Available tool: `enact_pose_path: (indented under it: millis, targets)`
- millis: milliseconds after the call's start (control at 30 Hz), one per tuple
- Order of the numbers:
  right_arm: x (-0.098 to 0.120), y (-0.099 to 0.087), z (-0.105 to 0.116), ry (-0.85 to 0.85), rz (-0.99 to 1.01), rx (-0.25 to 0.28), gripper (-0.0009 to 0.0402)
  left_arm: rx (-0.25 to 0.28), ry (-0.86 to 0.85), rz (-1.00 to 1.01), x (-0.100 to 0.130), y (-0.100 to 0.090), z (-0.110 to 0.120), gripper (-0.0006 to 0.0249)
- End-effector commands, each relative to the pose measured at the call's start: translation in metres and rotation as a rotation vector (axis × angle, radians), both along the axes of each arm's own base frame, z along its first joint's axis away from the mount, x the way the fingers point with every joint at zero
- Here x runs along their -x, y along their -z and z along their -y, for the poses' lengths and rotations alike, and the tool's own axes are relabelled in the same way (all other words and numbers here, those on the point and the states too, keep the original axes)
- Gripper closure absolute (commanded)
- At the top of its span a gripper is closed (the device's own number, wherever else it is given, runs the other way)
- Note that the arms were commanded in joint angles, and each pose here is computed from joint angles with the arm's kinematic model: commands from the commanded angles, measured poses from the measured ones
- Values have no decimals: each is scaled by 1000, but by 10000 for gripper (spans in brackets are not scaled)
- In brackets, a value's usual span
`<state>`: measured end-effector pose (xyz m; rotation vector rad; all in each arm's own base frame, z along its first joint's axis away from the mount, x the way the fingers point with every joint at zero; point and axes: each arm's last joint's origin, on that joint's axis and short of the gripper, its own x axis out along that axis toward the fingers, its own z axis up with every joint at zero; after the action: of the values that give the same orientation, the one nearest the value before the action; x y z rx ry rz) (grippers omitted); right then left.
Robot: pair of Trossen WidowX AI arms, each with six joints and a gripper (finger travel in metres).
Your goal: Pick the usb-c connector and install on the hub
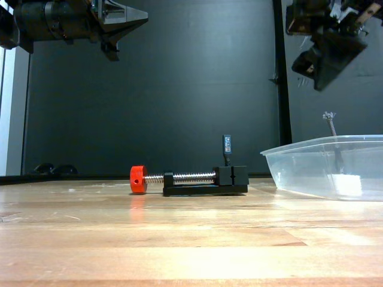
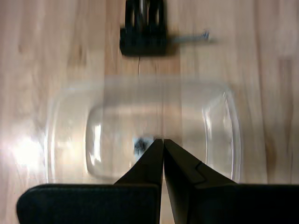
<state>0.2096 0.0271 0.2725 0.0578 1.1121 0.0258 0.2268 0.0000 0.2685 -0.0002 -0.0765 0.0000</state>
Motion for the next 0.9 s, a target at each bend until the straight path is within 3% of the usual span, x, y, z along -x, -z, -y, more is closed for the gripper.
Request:
enact_pose_path:
  millis: [33, 500, 633, 900]
  targets:
    - [-2, 7, -3, -13, -68, 9, 373, 0, -1, 0, 0, 0, 0, 243]
    - [-20, 41, -15, 4, -248, 27, 233, 0, 0, 0, 0, 0, 0, 243]
    - [-27, 49, -15, 19, -268, 71, 218, 0, 0, 0, 0, 0, 0, 243]
    - [-37, 62, -20, 20, -282, 72, 214, 0, 0, 0, 0, 0, 0, 243]
